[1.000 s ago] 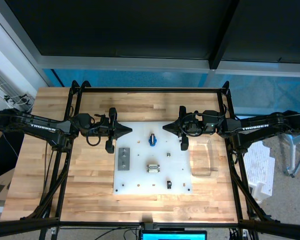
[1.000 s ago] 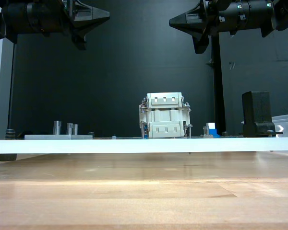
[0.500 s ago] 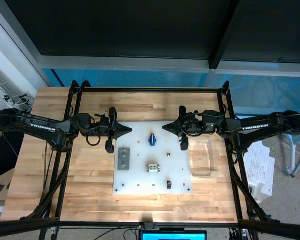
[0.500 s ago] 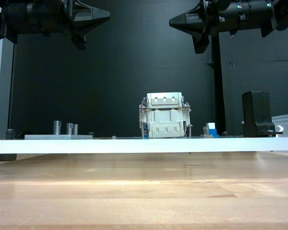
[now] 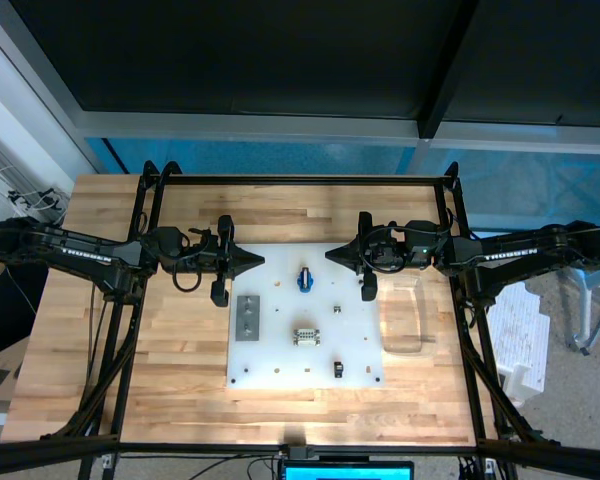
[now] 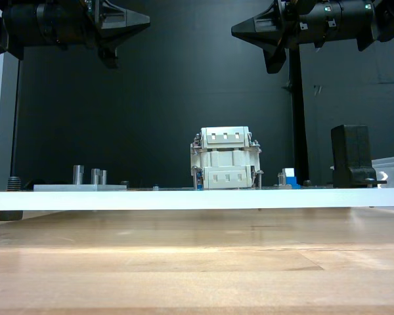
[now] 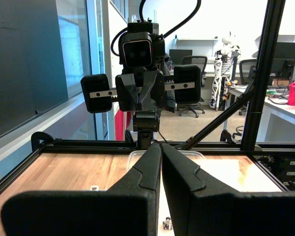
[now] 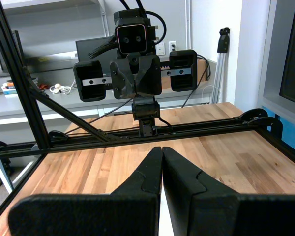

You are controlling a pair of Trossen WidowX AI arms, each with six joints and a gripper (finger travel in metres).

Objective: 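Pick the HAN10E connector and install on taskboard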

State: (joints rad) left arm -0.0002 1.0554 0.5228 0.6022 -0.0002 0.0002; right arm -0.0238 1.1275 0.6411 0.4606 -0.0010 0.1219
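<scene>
The HAN10E connector [image 5: 305, 337] is a small pale beige block standing upright near the middle of the white taskboard [image 5: 270, 365]. The low view shows the connector [image 6: 224, 159] resting on the board's edge [image 6: 118, 199], with nothing holding it. My left gripper [image 5: 261, 260] hovers high over the board's far left corner, shut and empty, pointing right. My right gripper [image 5: 329, 255] hovers opposite it, shut and empty, pointing left. Both hang well above the connector in the low view, left gripper [image 6: 146, 21] and right gripper [image 6: 235, 29]. Each wrist view shows closed fingers, left gripper [image 7: 161, 145] and right gripper [image 8: 162, 148].
On the board sit a grey metal block [image 5: 248, 317], a blue fitting [image 5: 305, 279] and a small black part [image 5: 340, 370]. A clear plastic tray [image 5: 405, 315] lies just right of the board. A black frame rail [image 5: 300, 181] borders the wooden table's far side.
</scene>
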